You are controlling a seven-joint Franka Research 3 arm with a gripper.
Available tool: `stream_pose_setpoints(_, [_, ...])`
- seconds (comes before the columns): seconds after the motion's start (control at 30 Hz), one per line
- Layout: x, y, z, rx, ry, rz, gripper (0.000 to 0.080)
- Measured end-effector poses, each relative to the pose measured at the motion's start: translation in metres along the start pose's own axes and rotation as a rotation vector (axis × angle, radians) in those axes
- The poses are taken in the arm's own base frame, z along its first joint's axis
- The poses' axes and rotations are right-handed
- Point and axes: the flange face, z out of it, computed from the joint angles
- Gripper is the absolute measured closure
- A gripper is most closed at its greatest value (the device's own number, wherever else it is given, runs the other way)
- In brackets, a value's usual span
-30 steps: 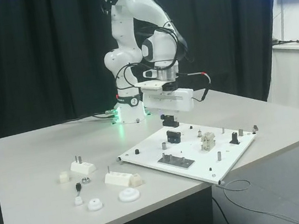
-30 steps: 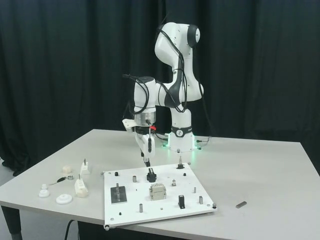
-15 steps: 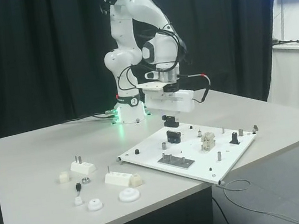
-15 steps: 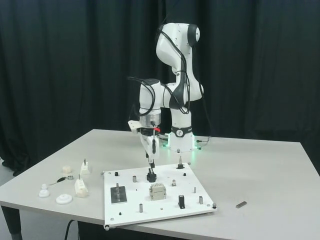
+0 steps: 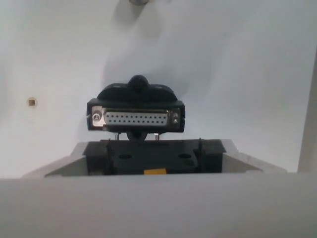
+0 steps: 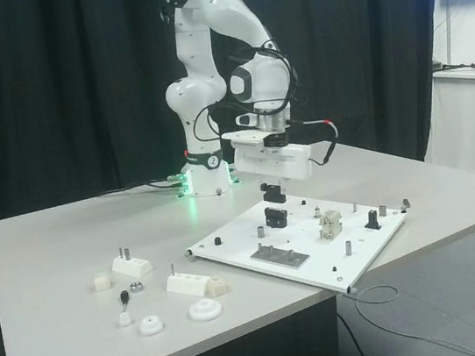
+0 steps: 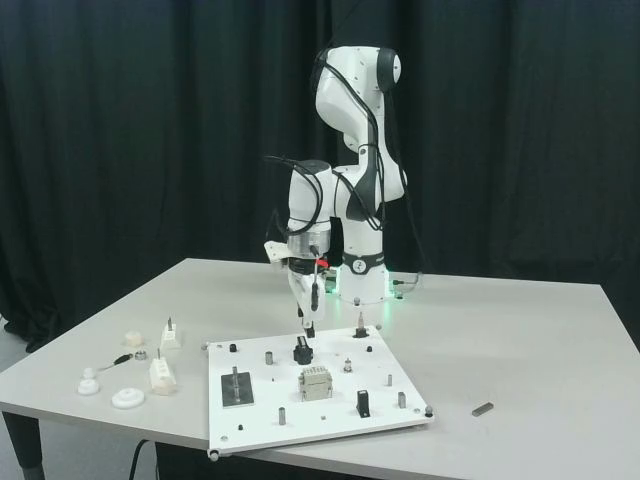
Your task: Insert D-SUB.
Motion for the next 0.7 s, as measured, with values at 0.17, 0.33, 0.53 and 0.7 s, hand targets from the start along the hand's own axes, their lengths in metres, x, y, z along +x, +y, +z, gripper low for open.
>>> stream_pose_setpoints(0.17, [0.0004, -0.0002, 0.0, 0.003, 0.008, 0.013, 0.0424])
stream_pose_setpoints(0.33, [0.0024, -0.0014, -0.0005, 0.006, 0.007, 0.033, 0.0424])
stream_pose_setpoints(0.53, [0.0055, -0.0034, -0.0013, 0.017, 0.003, 0.048, 0.0424])
stream_pose_setpoints(0.7, [0.0087, -0.0054, -0.0021, 0.024, 0.001, 0.055, 0.0424])
